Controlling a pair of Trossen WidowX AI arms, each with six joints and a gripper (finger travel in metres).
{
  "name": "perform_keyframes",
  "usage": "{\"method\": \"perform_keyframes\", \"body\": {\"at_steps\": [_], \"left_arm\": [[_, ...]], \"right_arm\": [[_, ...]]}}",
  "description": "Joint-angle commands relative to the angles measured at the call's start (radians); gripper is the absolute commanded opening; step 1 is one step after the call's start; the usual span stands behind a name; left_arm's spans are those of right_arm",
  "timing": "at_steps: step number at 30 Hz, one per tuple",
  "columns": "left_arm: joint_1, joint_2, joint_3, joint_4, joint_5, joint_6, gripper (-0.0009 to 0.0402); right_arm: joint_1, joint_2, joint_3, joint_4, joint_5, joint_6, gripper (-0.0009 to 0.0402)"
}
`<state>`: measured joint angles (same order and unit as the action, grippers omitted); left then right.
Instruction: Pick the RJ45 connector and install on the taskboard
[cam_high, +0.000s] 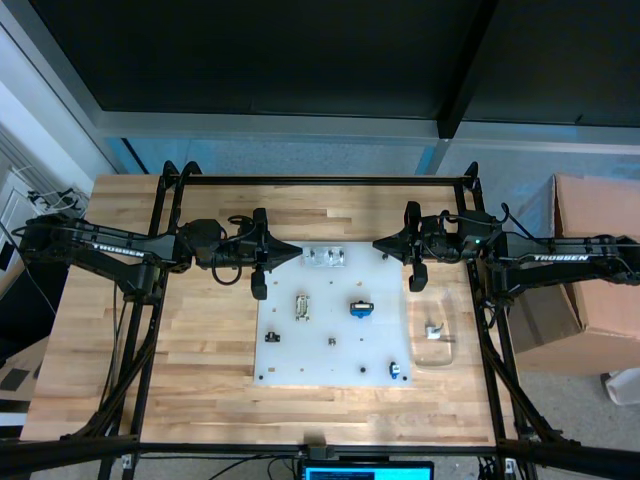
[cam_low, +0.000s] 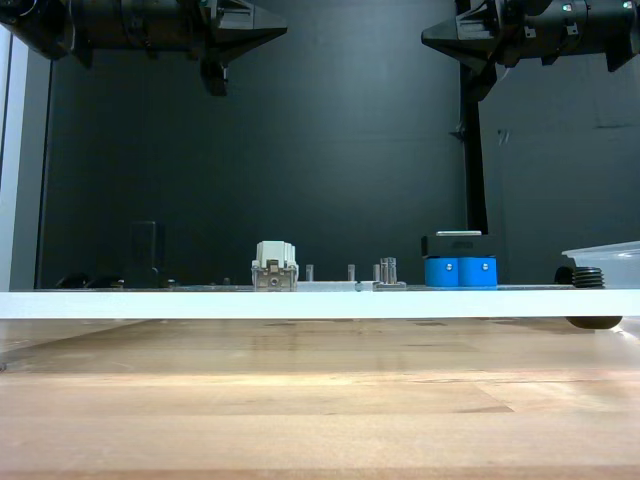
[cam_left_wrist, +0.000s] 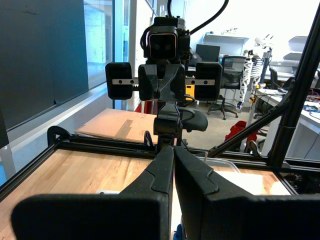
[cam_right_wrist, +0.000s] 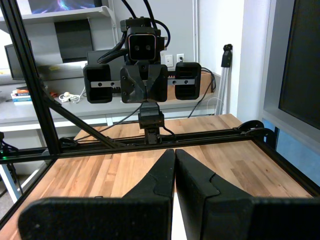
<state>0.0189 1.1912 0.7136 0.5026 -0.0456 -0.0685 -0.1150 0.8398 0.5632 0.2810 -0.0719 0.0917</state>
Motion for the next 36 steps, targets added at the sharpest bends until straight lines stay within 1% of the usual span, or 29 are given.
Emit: {"method": "perform_keyframes", "body": {"at_steps": [1,12,14,19,21,26,27,31,36], "left_arm": [[0.001,0.0,0.0,0.0,0.0,0.0,0.0],[0.0,0.0,0.0,0.001,0.0,0.0,0.0],[0.0,0.0,0.0,0.0,0.0,0.0,0.0],[0.001,0.0,0.0,0.0,0.0,0.0,0.0],[0.001,0.0,0.0,0.0,0.0,0.0,0.0],[0.0,0.0,0.0,0.0,0.0,0.0,0.0],[0.001,0.0,0.0,0.001,0.0,0.0,0.0],[0.001,0.0,0.0,0.001,0.0,0.0,0.0],[0.001,0.0,0.0,0.0,0.0,0.0,0.0]], "right_arm": [[0.0,0.0,0.0,-0.011,0.0,0.005,0.0],[0.0,-0.003,0.002,-0.029,0.001,0.004,0.0],[0.002,-0.007,0.027,-0.113,0.003,0.003,0.0],[0.022,-0.008,0.146,-0.447,0.008,0.0,0.0],[0.052,-0.008,0.194,-0.579,0.039,-0.002,0.0],[0.174,-0.008,0.317,-0.923,0.171,0.006,0.0],[0.202,-0.008,0.339,-0.98,0.188,0.017,0.0],[0.3,-0.007,0.412,-1.169,0.211,0.093,0.0],[0.41,-0.006,0.464,-1.365,0.212,0.19,0.0]]}}
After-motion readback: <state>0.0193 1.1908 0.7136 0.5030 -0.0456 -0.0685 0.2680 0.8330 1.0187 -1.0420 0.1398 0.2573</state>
